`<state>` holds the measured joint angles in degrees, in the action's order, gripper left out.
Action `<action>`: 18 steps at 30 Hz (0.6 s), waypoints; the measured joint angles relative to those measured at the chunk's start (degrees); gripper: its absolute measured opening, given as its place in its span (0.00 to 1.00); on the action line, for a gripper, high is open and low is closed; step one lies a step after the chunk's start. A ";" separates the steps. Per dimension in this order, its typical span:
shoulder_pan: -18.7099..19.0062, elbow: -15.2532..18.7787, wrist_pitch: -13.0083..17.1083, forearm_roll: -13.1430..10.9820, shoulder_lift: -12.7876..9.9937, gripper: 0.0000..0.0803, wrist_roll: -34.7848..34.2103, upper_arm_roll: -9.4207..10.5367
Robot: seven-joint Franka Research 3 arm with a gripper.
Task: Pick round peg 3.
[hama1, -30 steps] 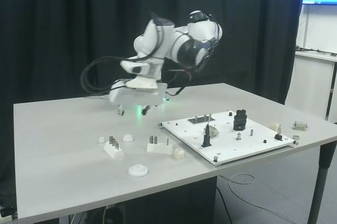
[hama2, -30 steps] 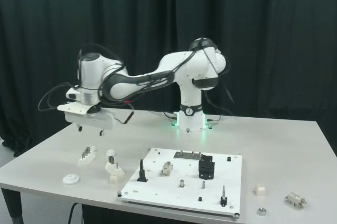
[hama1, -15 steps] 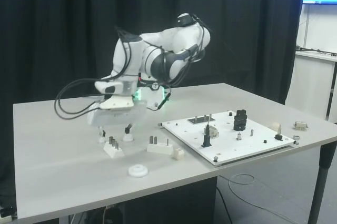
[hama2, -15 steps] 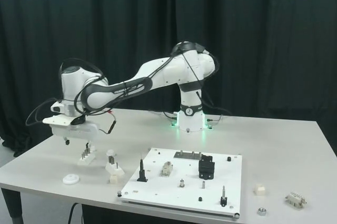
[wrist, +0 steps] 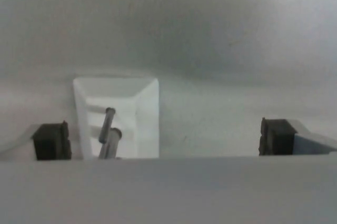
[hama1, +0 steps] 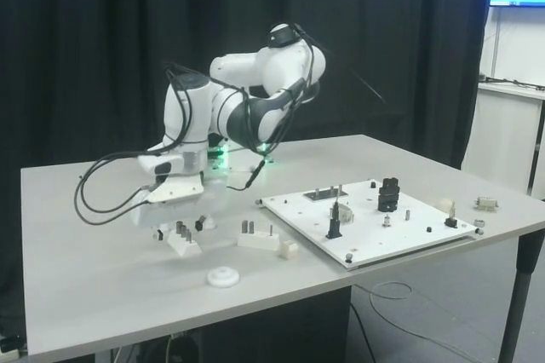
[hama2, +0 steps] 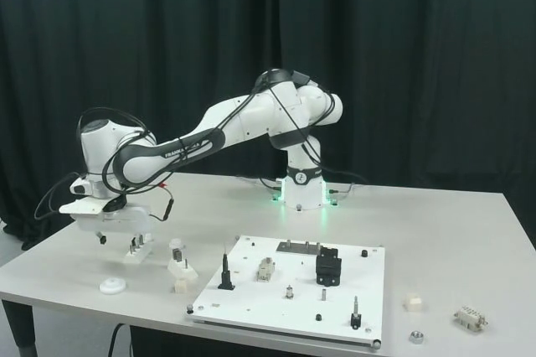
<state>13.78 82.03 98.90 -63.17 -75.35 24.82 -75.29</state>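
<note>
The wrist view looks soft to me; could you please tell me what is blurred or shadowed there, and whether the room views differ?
Wrist view: the white peg holder and its pegs look soft, with a broad shadow on the table beyond. First room view: a green glow shows at the arm's base.

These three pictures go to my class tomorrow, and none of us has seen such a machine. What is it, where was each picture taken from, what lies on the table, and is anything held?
The white machine is a robot arm bolted to a grey table. Two pictures come from cameras in the room; the third looks down from the arm's wrist past its two black fingertips. The gripper is open and holds nothing. It hangs low over a small white holder carrying grey pegs. Nearby lie a second holder, a white disc and a white board of small parts.
</note>
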 joint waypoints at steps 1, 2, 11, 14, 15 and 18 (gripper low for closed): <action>-0.23 -0.33 -0.52 0.32 0.02 1.00 0.00 0.07; -0.43 -0.61 -0.99 0.62 0.05 1.00 0.00 0.11; -1.20 -1.74 -5.06 2.56 0.21 1.00 -0.03 0.14; -1.30 -1.74 -6.02 3.18 0.21 1.00 -0.11 0.25; -1.35 -1.72 -6.25 3.31 0.21 1.00 -0.17 0.32; -1.53 -1.62 -6.54 3.89 0.21 1.00 -0.50 0.72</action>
<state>12.25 80.41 92.36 -59.28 -75.14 24.32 -74.57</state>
